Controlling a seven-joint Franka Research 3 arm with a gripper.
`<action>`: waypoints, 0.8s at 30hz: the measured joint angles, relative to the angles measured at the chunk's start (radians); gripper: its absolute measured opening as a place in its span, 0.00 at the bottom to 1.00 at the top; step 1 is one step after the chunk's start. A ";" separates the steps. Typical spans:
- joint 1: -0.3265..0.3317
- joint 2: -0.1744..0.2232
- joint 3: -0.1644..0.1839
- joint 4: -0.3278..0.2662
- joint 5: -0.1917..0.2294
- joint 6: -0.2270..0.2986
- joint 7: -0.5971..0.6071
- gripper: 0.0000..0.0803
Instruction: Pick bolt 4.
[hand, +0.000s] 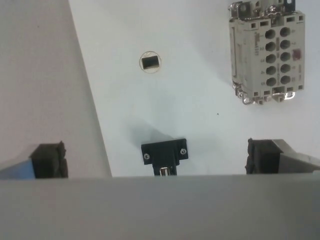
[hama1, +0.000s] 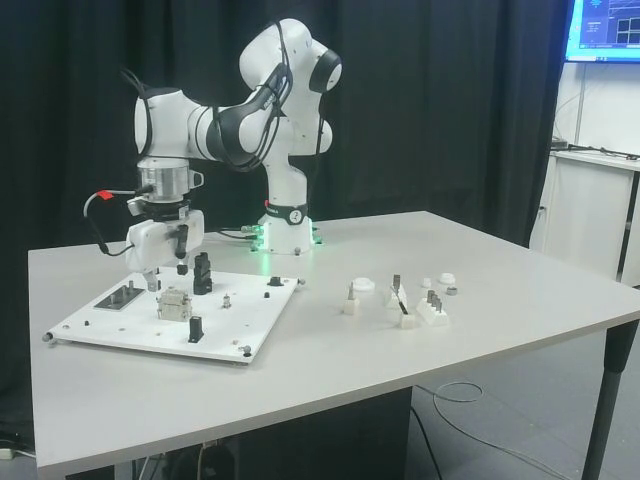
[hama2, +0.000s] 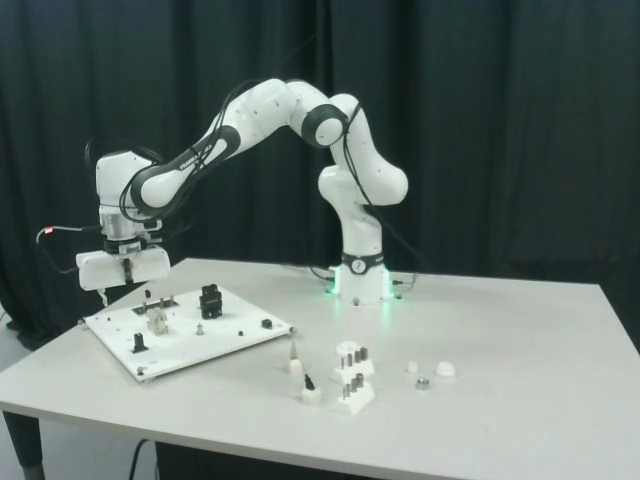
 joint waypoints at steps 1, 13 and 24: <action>0.000 0.000 0.000 0.000 0.000 0.000 0.000 1.00; 0.001 0.000 0.000 0.000 -0.004 0.001 0.000 1.00; 0.009 0.000 0.000 0.001 -0.005 0.006 0.000 1.00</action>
